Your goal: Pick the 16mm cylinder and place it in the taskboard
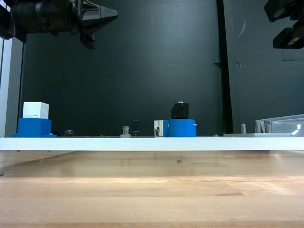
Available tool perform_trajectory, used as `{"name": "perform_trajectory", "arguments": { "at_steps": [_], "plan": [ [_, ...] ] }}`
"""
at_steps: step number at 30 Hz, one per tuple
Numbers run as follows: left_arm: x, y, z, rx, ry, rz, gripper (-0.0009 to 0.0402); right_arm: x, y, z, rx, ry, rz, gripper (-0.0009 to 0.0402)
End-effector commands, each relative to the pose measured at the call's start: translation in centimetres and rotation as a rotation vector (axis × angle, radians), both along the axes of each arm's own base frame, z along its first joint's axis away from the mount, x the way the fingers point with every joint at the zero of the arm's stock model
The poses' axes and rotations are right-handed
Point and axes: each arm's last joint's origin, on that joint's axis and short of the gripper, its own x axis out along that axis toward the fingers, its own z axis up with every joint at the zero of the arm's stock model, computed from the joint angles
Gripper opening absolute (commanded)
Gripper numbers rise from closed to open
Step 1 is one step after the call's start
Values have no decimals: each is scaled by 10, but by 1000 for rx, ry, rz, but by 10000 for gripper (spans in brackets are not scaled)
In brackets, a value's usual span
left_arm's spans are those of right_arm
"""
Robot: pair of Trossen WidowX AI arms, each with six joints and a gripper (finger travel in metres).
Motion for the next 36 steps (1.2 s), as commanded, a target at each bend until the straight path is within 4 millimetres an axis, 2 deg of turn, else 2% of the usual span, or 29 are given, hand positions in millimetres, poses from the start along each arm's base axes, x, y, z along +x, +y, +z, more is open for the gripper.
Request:
{"name": "perform_trajectory", "arguments": {
  "at_steps": [1,22,25,36],
  "plan": [
    [0,0,0,0,0,0,0,2,2,-2,-8,14,7,0],
    [0,0,0,0,0,0,0,3,8,-4,11,24,19,8],
    [0,0,0,0,0,0,0,4,11,-6,7,33,30,40],
    [0,0,0,0,0,0,0,7,16,-7,9,5,28,205]
  ]
}}
